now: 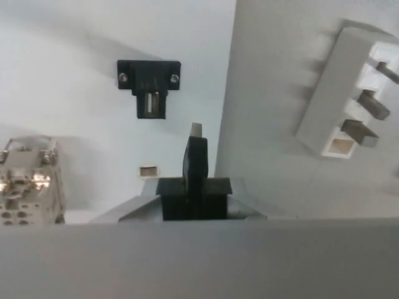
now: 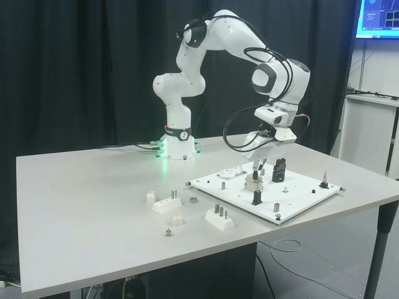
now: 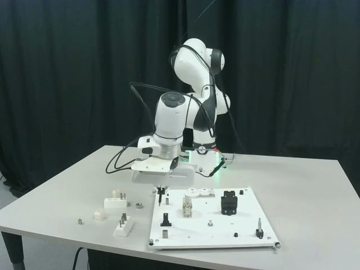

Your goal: Place USB.

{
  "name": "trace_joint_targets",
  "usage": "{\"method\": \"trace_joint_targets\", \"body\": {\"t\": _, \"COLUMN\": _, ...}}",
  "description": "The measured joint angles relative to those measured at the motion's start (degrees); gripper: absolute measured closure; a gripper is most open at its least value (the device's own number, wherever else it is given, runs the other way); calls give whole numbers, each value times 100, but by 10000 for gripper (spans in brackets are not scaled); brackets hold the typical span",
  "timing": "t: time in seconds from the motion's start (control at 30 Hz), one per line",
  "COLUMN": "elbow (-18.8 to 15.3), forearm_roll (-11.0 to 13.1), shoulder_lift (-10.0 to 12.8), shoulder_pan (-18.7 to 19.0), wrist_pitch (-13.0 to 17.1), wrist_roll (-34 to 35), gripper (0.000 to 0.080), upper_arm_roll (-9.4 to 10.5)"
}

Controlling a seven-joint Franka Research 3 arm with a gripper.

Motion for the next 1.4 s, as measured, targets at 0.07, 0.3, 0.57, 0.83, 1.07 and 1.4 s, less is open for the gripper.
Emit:
{"method": "trace_joint_targets", "body": {"t": 0.07, "elbow": 0, "forearm_roll": -21, "shoulder_lift": -11, "shoulder_pan": -12, "wrist_pitch": 0, "wrist_roll": -119, "gripper": 751, "upper_arm_roll": -2}}
{"method": "trace_joint_targets", "body": {"t": 0.3, "elbow": 1, "forearm_roll": -86, "shoulder_lift": -46, "shoulder_pan": -84, "wrist_pitch": 8, "wrist_roll": -469, "gripper": 751, "upper_arm_roll": -4}}
{"method": "trace_joint_targets", "body": {"t": 0.57, "elbow": 1, "forearm_roll": -206, "shoulder_lift": -55, "shoulder_pan": -197, "wrist_pitch": 76, "wrist_roll": -1180, "gripper": 751, "upper_arm_roll": -5}}
{"method": "trace_joint_targets", "body": {"t": 0.83, "elbow": -30, "forearm_roll": -402, "shoulder_lift": -55, "shoulder_pan": -382, "wrist_pitch": 112, "wrist_roll": -2066, "gripper": 751, "upper_arm_roll": -6}}
{"method": "trace_joint_targets", "body": {"t": 1.07, "elbow": -110, "forearm_roll": -566, "shoulder_lift": -55, "shoulder_pan": -586, "wrist_pitch": 181, "wrist_roll": -2986, "gripper": 751, "upper_arm_roll": -10}}
{"method": "trace_joint_targets", "body": {"t": 1.4, "elbow": -295, "forearm_roll": -984, "shoulder_lift": -86, "shoulder_pan": -878, "wrist_pitch": 335, "wrist_roll": -3896, "gripper": 751, "upper_arm_roll": -60}}
